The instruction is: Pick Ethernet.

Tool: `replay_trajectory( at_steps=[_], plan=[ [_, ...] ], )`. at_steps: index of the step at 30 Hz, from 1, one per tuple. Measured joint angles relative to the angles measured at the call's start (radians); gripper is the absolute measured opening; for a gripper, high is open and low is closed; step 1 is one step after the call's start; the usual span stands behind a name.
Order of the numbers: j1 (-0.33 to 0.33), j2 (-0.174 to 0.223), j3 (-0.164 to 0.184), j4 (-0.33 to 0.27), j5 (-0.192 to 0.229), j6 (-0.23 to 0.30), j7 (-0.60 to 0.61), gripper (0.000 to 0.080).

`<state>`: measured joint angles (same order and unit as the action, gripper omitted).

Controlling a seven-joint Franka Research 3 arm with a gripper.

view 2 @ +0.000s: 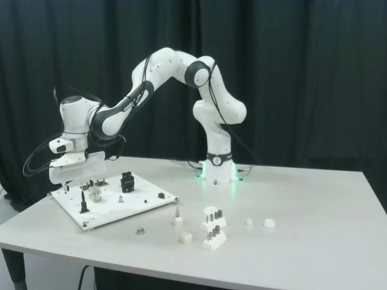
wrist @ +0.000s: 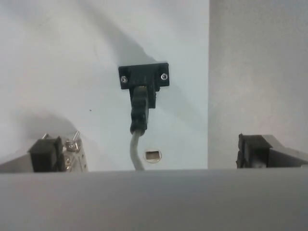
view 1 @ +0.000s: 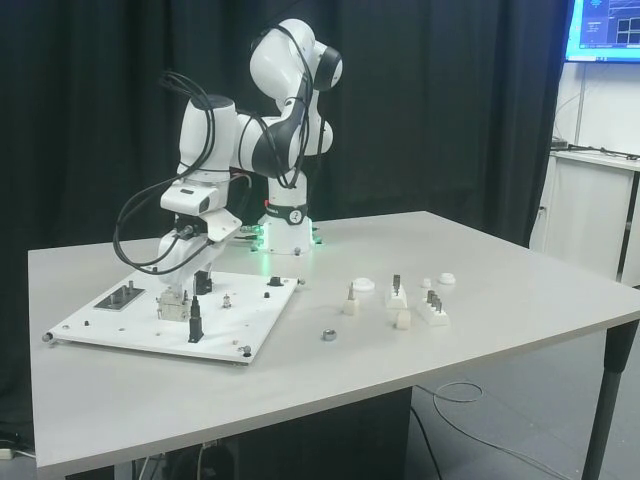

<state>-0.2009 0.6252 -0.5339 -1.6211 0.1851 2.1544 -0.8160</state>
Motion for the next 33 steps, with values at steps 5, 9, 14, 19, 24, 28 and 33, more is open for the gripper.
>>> replay_trajectory(
  at_steps=[5,9,14,19,24,28,33],
  plan=[
    [0.001,-0.003,0.000,0.003,0.000,-0.013,0.026,0.0800],
    [0.002,-0.010,0.000,0.009,0.000,-0.041,0.044,0.0800],
    [0.005,-0.022,0.000,0.021,0.000,-0.083,0.068,0.0800],
    [0.009,-0.038,0.000,0.030,0.000,-0.130,0.093,0.0800],
    [0.018,-0.060,0.000,0.031,0.000,-0.182,0.130,0.0800],
    [0.029,-0.078,0.000,0.030,0.001,-0.223,0.167,0.0800],
    [0.045,-0.095,0.000,0.029,0.003,-0.267,0.207,0.0800]
  ],
)
